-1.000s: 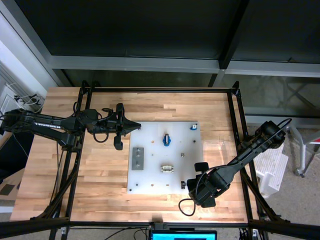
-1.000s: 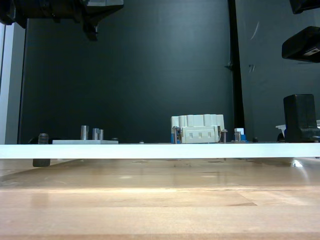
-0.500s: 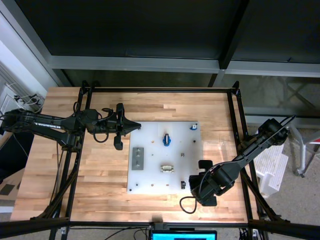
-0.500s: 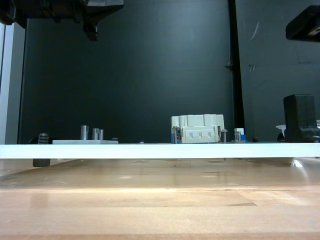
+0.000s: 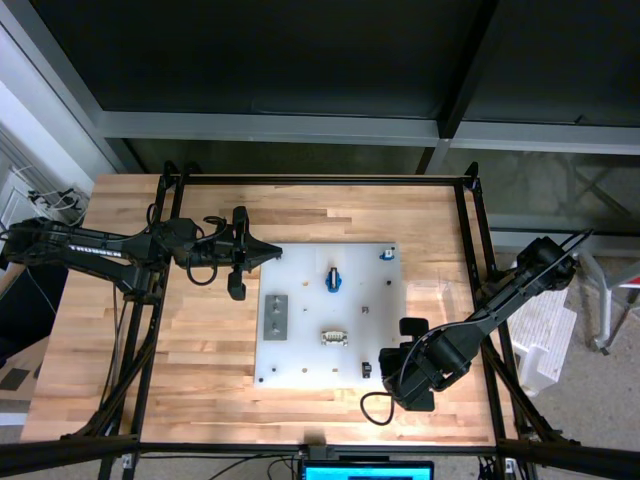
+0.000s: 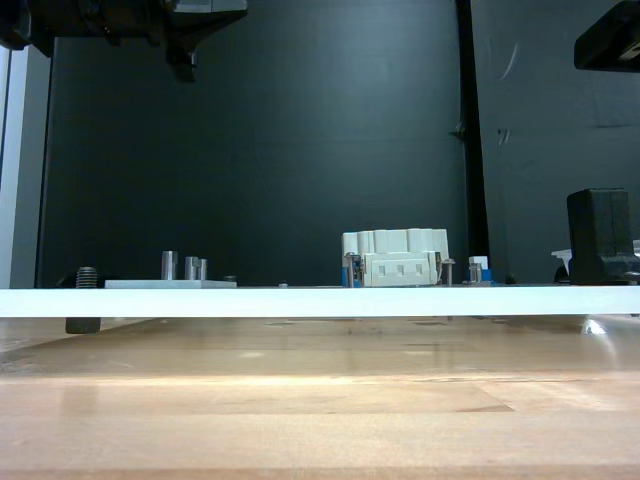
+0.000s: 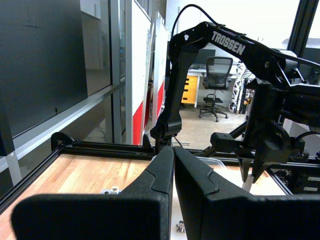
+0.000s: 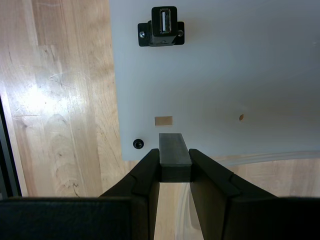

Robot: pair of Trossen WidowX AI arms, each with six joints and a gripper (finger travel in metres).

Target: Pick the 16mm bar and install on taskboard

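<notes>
- Right wrist view: right gripper (image 8: 175, 160) fingers (image 8: 145, 180) pinch 16mm bar (image 8: 175, 149) over taskboard (image 8: 200, 75) edge, probably unseated.
- left gripper (image 7: 173, 152): fingers (image 7: 155, 175) together, by its far-left corner.

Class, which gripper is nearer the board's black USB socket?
Right. The right gripper, holding the 16mm bar, hovers beside the USB socket; the left gripper hangs high by the board's far-left corner.
</notes>
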